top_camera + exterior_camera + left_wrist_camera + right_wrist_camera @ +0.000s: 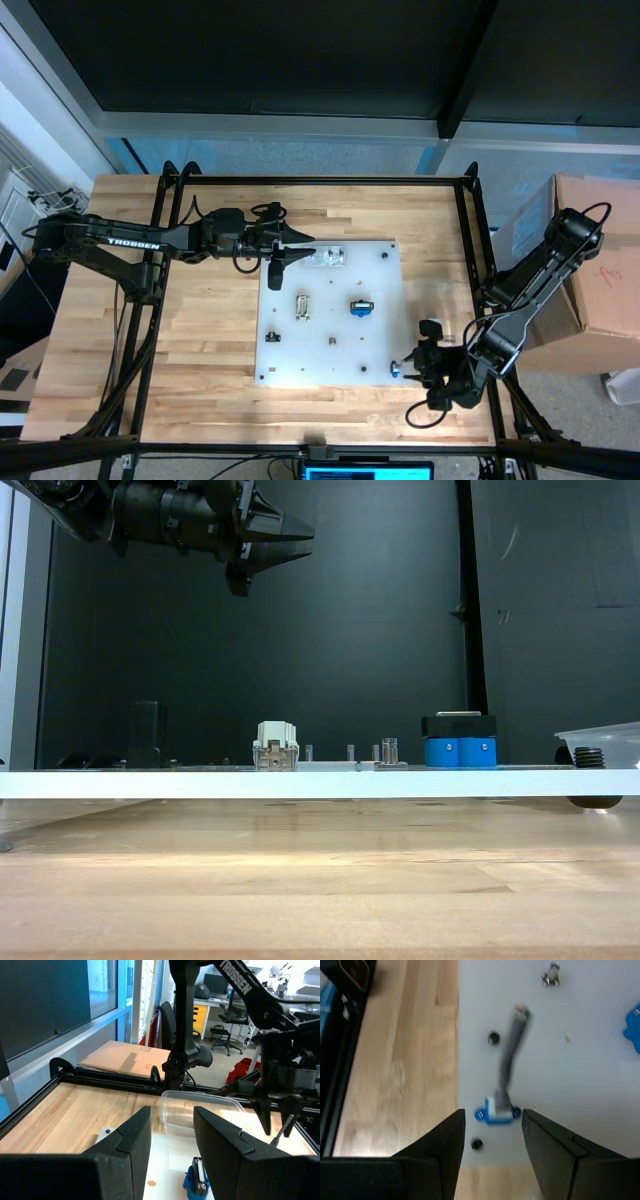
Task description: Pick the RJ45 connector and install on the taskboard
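Evenly lit from above in the high view, with faint glare on the white board [330,345]. Dim and black-backed in the low view. Bright with window [107,985] daylight past the left gripper [171,1115]. Softly blurred around the right gripper [492,1115], most on the cable [512,1045].

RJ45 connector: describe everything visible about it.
The pale plastic RJ45 connector sits in a small blue mount near the white board's edge, a short grey cable stub rising from it. Whether it is fully seated, I cannot tell. The open right tool hovers over it; the open left tool hangs over the board's far side.
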You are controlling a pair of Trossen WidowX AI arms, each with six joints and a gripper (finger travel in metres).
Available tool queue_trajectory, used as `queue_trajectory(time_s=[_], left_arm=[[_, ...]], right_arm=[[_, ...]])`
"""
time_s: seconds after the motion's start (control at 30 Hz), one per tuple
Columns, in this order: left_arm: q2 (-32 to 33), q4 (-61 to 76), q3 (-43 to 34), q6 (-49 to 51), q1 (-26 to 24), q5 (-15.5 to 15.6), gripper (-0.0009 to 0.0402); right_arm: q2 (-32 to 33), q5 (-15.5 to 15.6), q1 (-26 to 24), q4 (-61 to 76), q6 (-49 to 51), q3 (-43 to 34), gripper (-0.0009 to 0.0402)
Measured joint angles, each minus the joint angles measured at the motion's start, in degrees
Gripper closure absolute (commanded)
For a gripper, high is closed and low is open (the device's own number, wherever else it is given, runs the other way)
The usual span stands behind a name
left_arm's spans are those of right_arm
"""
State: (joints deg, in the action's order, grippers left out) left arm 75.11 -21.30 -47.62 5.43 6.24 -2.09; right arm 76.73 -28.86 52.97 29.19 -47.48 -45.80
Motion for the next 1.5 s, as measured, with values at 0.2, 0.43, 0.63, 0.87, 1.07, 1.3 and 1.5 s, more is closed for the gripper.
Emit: queue_trajectory(time_s=[0.2, 0.43, 0.63, 0.87, 1.07, 1.3, 1.5], left_arm=[[0.00, 0.02, 0.00, 0.00, 0.00, 0.00, 0.0280], [0.00, 0.00, 0.00, 0.00, 0.00, 0.00, 0.0280], [0.00, 0.00, 0.00, 0.00, 0.00, 0.00, 0.0280], [0.00, -0.26, 0.00, 0.02, 0.00, 0.00, 0.0281], [-0.61, -0.17, -0.50, -0.31, 0.02, -1.07, 0.0354], [-7.10, -0.22, 1.49, -3.43, 0.07, 0.83, 0.0393], [-15.56, -0.31, 8.17, -3.41, 0.13, 1.46, 0.0394]], right_arm=[[-2.38, 0.39, -0.87, 12.31, 0.00, -5.25, 0.0230], [-4.26, 5.11, -3.91, 15.45, 1.20, -6.36, 0.0232], [-4.72, 5.14, -6.16, 15.54, 2.29, -6.38, 0.0238], [-10.19, 5.07, -13.92, 15.54, 8.87, -6.38, 0.0269], [-16.87, 5.81, -27.10, 13.27, 21.00, -6.16, 0.0316], [-22.49, 18.99, -47.71, -1.55, 37.35, -4.44, 0.0393], [-27.26, 28.39, -58.77, -18.34, 42.32, 1.68, 0.0394]])
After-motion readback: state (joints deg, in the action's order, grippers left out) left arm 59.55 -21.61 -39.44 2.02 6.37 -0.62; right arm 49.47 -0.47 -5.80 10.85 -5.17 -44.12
